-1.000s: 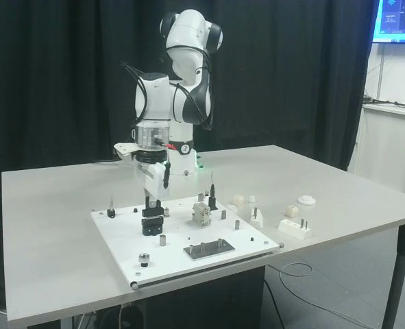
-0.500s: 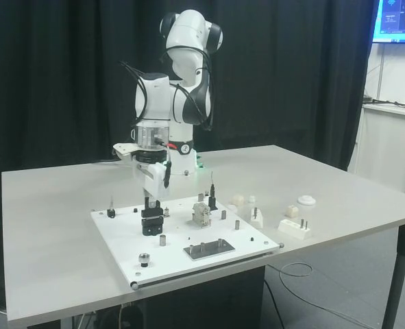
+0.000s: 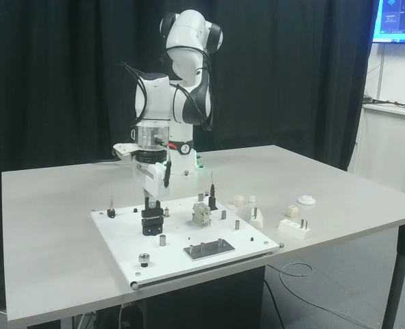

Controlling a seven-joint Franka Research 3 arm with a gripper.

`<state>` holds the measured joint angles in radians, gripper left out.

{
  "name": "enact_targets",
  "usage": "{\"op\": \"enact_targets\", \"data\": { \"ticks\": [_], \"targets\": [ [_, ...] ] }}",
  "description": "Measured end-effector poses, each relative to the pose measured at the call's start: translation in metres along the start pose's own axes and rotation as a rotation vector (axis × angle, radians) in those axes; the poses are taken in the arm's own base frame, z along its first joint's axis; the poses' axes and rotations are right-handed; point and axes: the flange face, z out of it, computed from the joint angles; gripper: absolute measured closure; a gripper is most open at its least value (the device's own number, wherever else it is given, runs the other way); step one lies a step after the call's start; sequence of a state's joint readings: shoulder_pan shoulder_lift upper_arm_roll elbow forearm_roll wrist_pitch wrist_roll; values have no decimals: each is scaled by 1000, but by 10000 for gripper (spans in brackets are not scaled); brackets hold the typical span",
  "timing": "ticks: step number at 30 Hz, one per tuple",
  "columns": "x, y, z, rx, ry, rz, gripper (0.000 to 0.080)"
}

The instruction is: Insert D-SUB.

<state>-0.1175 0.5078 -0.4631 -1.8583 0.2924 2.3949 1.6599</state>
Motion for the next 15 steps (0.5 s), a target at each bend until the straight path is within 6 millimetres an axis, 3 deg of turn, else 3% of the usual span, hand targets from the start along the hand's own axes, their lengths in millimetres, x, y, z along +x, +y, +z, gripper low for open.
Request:
{"op": "enact_targets", "data": {
  "ticks": [15],
  "targets": [
    [2,0,4,2,-9,8,654]
  ]
}}
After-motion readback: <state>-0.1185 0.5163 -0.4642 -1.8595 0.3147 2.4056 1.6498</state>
